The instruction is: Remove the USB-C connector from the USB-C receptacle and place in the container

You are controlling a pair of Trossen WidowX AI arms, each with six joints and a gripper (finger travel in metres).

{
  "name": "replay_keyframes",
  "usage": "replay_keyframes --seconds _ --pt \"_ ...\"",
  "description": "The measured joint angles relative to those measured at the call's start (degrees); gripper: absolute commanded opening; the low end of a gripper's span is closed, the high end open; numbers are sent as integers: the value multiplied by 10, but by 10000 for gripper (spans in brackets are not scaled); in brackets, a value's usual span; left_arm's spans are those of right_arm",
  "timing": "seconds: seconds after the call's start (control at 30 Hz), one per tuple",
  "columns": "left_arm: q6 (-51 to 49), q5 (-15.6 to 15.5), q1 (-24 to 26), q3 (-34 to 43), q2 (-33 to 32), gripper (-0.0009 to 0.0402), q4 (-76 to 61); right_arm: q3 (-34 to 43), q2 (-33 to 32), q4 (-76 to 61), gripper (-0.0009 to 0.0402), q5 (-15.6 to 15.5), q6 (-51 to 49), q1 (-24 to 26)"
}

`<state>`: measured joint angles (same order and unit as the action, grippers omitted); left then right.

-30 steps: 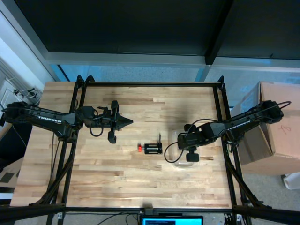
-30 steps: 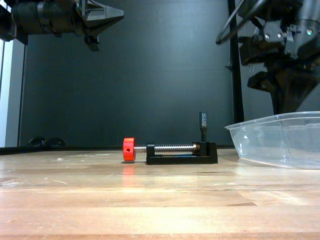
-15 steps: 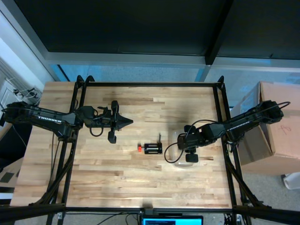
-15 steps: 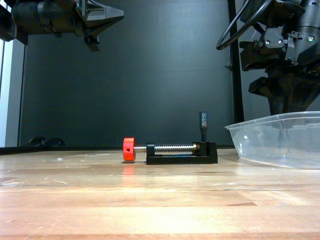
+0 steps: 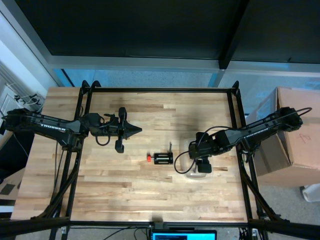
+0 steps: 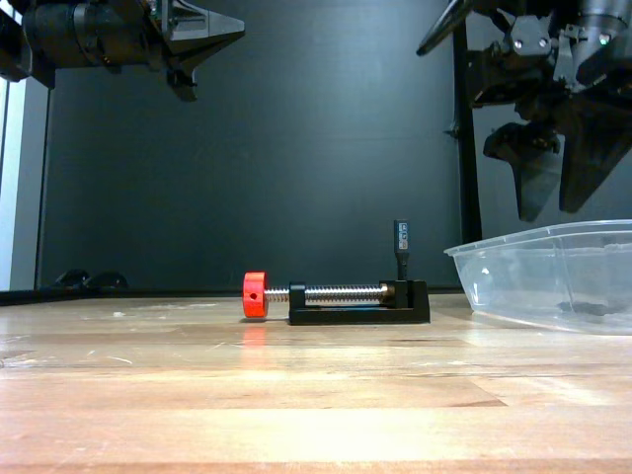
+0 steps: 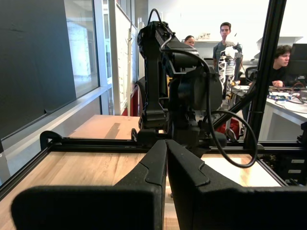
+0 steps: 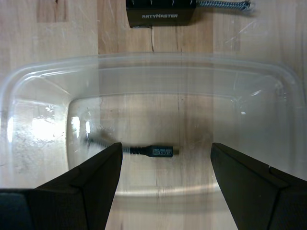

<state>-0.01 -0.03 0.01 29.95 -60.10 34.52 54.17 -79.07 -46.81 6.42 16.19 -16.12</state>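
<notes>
USB-C connector (image 8: 154,151) in container (image 8: 192,59) under right hand (image 8: 166,146)

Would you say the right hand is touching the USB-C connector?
Apart: the right wrist view shows the USB-C connector lying free in the container, clear of the open right hand above. Left hand hovers shut, far left.

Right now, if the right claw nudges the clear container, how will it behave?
The container looks thin-walled and holds only the USB-C connector, lying free, so it probably slides easily. Low and wide, it likely won't tip. Right claw hangs open above it; left claw, shut, is raised at left.
</notes>
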Motion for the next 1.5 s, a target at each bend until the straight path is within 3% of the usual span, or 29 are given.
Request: replay_keyframes --seconds 0.23,0.67,0.93,1.07,1.27,1.5 --pt "0 0 0 0 0 0 0 7 14 12 224 0 11 6" --pt "0 0 0 0 0 0 0 -68 160 324 87 -2 -115 87" --pt "0 0 0 0 0 0 0 -91 176 472 1 -49 -142 133" --pt "0 0 0 0 0 0 0 -118 176 564 5 -90 -136 157" --pt "0 0 0 0 0 0 0 -153 176 653 1 -105 -122 193" --pt "0 0 0 0 0 0 0 -190 176 745 0 -121 -107 198"
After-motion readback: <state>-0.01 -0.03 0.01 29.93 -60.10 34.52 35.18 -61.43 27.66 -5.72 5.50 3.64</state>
